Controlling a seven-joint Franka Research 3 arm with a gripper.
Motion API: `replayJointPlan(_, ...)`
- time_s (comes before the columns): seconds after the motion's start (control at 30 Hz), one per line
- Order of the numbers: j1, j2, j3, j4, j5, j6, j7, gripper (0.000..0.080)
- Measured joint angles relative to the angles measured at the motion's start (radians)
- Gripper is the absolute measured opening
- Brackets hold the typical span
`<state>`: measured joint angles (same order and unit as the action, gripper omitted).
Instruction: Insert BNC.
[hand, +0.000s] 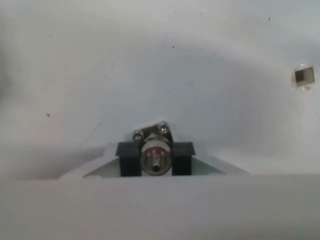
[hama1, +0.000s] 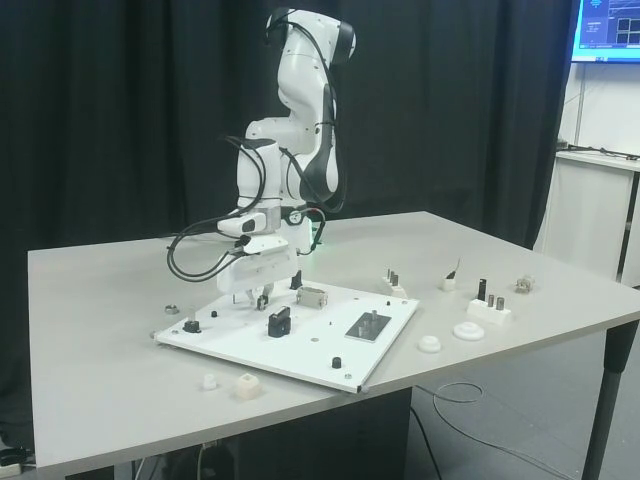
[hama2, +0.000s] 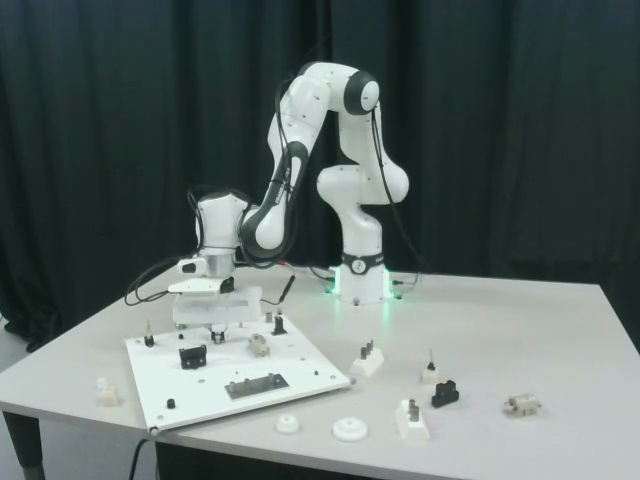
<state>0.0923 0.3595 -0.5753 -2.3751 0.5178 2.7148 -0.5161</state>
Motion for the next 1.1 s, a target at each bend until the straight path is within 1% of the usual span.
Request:
replayJointPlan(0.27,0.0,0.0,0.0,0.0,0.002,0.0,0.008,0.0127)
replayJointPlan(0.4,0.0,0.0,0.0,0.0,0.003,0.0,0.049,0.0127)
replayJointPlan(0.53,0.0,0.0,0.001,-0.001,0.004,0.0,0.125,0.0127)
replayJointPlan(0.9,0.001,0.0,0.002,-0.001,0.004,0.0,0.38,0.0127)
replayJointPlan(1.1,0.004,0.0,0.001,-0.002,0.004,0.002,0.486,0.0127)
